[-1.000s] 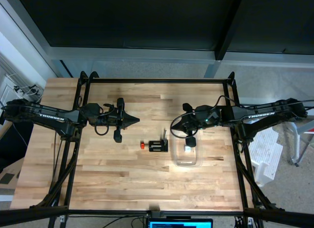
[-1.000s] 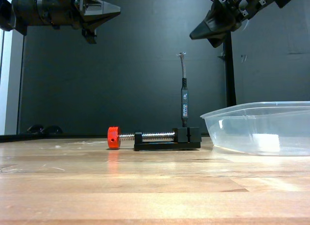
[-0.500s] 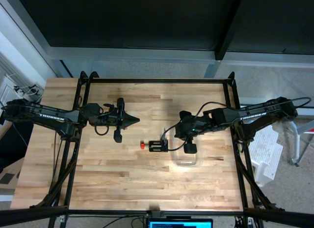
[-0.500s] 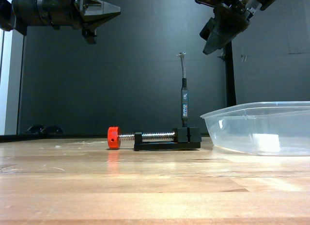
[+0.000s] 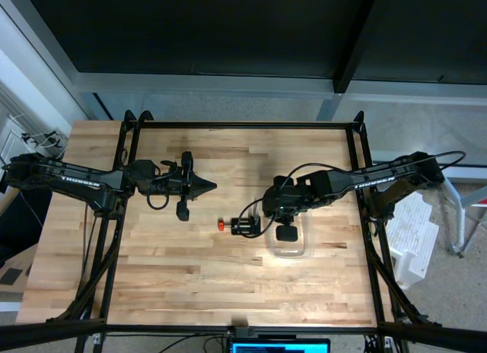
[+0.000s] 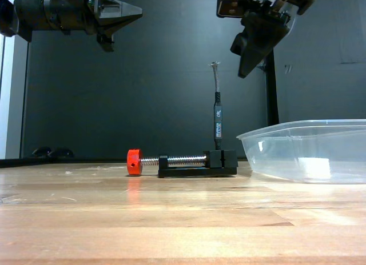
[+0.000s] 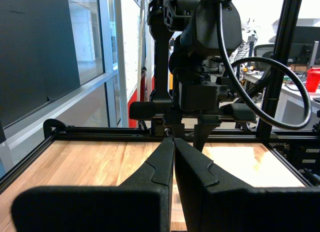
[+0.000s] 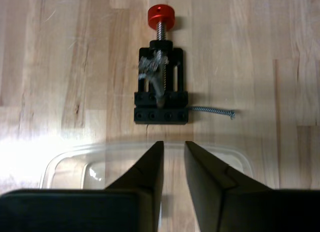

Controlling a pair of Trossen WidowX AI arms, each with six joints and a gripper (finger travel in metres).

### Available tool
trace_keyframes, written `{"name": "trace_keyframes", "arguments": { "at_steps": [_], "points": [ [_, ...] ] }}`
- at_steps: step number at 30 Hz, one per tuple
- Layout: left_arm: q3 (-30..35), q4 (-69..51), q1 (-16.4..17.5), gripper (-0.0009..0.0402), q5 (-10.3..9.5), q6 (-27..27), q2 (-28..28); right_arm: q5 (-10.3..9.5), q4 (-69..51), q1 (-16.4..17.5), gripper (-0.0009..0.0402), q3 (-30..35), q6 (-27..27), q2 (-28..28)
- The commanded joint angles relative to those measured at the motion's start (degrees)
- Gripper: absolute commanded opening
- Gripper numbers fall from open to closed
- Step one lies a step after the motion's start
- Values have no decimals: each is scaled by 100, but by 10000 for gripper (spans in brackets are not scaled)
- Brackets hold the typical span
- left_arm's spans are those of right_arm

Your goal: Remove the USB-C connector from taskboard and place in the container

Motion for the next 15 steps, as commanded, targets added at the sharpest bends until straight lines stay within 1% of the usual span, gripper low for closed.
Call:
{"name": "trace_keyframes", "arguments": {
  "at_steps": [1, 4, 7, 15],
  "points": [
    [0, 2, 2, 0, 2, 0, 2, 83, -66, 2, 98, 190, 17, 221],
    [0, 2, 0, 0, 2, 0, 2, 105, -140, 7, 123, 363, 42, 411],
    [0, 4, 0, 0, 2, 0, 0, 105, -146, 11, 139, 496, 39, 590],
    [0, 4, 2, 0, 2, 0, 2, 107, -170, 26, 147, 778, 37, 1049]
  ]
}}
